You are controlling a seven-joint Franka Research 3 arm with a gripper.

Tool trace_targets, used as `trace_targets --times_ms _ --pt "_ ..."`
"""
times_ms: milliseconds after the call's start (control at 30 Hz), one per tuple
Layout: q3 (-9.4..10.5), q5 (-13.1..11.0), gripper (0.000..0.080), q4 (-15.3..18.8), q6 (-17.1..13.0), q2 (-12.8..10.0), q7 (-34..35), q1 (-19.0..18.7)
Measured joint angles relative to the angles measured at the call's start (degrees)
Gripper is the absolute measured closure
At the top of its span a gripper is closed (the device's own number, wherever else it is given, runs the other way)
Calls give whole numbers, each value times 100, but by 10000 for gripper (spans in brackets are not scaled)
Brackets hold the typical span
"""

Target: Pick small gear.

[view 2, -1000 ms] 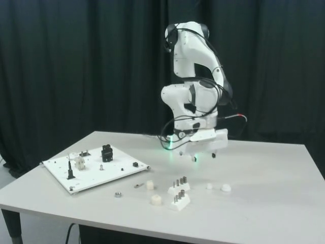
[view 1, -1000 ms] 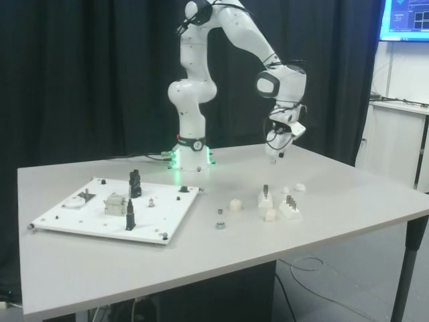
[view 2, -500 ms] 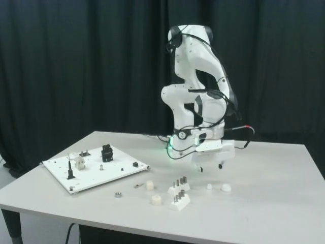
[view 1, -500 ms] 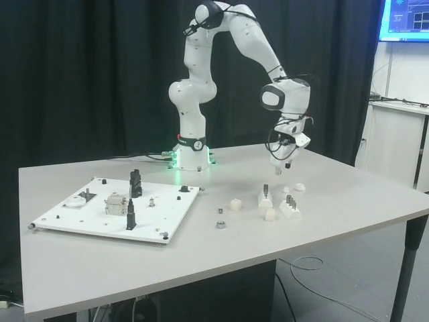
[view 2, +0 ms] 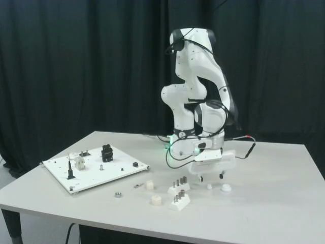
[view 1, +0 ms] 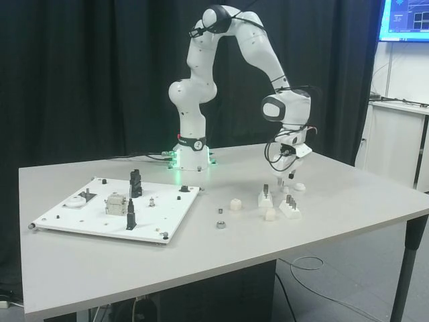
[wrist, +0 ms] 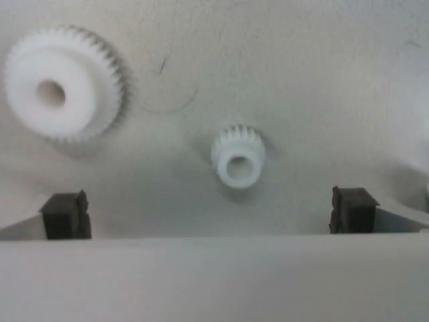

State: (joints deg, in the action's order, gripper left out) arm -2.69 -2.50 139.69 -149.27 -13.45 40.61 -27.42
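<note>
The small gear (wrist: pixel 238 161) is a white toothed wheel lying flat on the grey table, and it sits between my two black fingertips (wrist: pixel 66 216) in the wrist view. A larger white gear (wrist: pixel 62 84) lies close beside it. My gripper (wrist: pixel 209 212) is open with nothing in it. In the second room view my gripper (view 2: pixel 211 178) hangs just above the small gear (view 2: pixel 209 186), with the large gear (view 2: pixel 226 187) to its right. In the first room view my gripper (view 1: pixel 289 178) is low over the table near the large gear (view 1: pixel 298 187).
Two white blocks holding pins (view 2: pixel 179 201) (view 2: pixel 179 185) stand just in front of the gears. White cubes (view 1: pixel 236 204) (view 1: pixel 270 215) and a small nut (view 1: pixel 220 225) lie nearby. A white assembly board (view 1: pixel 114 211) with fixtures lies at the left of the table.
The arm has reached outward and come down, bringing my open gripper from well above the table to just over the two gears.
</note>
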Motion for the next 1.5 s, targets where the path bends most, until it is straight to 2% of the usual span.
trace_targets --times_ms 233,467,1400,1433,1500 --pt "24 -44 3 -106 -44 -226 0 -1" --pt "29 -45 3 -170 -116 -333 46 5" --pt "29 -45 3 -229 -310 -499 78 186" --pt "29 -45 124 -229 -314 -507 78 187" --pt "29 -45 124 -230 -318 -519 78 189"
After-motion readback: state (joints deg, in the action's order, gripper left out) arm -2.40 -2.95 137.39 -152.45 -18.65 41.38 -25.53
